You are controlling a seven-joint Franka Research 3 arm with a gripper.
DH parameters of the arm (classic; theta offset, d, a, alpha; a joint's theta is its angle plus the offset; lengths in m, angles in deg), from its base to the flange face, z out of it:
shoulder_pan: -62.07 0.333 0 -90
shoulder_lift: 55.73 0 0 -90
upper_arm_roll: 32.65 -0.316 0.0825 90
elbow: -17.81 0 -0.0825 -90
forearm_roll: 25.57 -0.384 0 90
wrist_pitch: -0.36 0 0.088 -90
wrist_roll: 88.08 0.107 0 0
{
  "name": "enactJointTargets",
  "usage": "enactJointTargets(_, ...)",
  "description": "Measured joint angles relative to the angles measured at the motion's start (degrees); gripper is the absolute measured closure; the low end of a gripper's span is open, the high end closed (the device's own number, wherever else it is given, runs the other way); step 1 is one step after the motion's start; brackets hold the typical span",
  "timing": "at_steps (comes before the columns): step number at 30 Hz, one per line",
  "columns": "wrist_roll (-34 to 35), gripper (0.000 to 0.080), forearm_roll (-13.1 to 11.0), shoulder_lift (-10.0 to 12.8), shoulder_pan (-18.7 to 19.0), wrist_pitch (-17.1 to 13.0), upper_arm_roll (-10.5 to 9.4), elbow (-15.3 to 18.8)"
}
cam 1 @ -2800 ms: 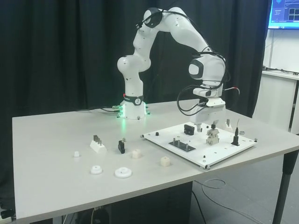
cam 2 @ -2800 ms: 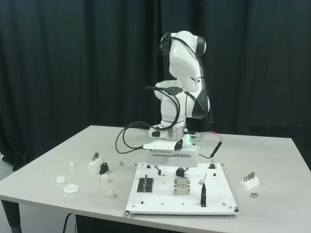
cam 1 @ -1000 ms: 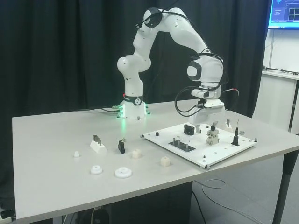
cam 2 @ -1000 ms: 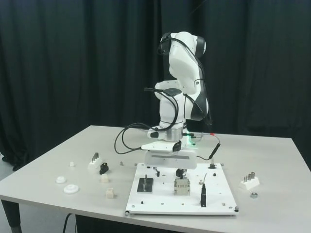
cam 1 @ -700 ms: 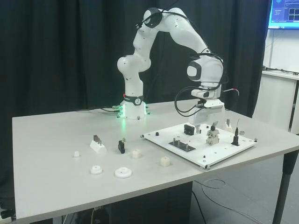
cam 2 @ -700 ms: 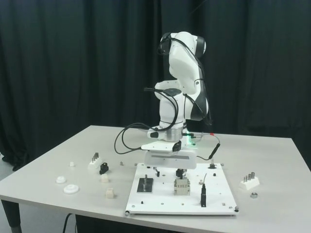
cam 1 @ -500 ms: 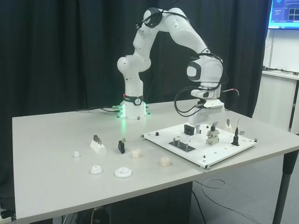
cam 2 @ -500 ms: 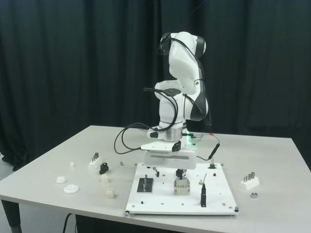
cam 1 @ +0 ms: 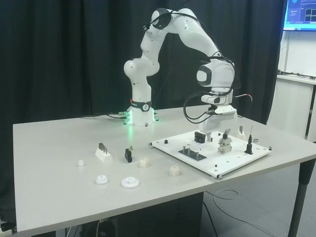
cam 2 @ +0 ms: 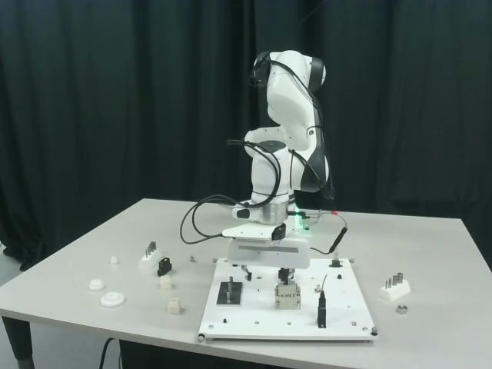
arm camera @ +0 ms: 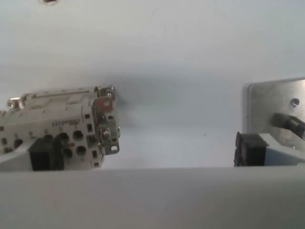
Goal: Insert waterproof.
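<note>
The waterproof connector (arm camera: pixel 66 129), a grey-white block with several round holes and a metal latch, stands on the white board (cam 1: pixel 232 165); it also shows in the second room view (cam 2: pixel 287 295). My gripper (arm camera: pixel 147 150) hangs low over the board and is open. One black fingertip (arm camera: pixel 45 152) overlaps the connector's face in the wrist view, and the other (arm camera: pixel 250 149) is far off beside a grey metal plate (arm camera: pixel 276 107). Nothing is held. From the room, the gripper (cam 1: pixel 217 132) sits just above and behind the connector (cam 1: pixel 224 145).
On the board stand a black block (cam 1: pixel 199 137), a grey plate with pegs (cam 1: pixel 191 152) and a black upright plug (cam 1: pixel 249 145). Loose white gears (cam 1: pixel 130 183), a white peg holder (cam 1: pixel 103 153) and a small black part (cam 1: pixel 128 155) lie on the table's left half.
The hand has shifted slightly left in both room views and risen a touch. The parts on the board and table have not moved.
</note>
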Motion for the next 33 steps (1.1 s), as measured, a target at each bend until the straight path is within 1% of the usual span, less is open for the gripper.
enactJointTargets(24, 0.0, 0.0003, 0.0, 0.0, 0.0, -0.4, -0.27, 0.5)
enactJointTargets(33, 0.0, 0.0003, -0.1, 0.2, 0.0, -2.6, -0.55, 1.4)
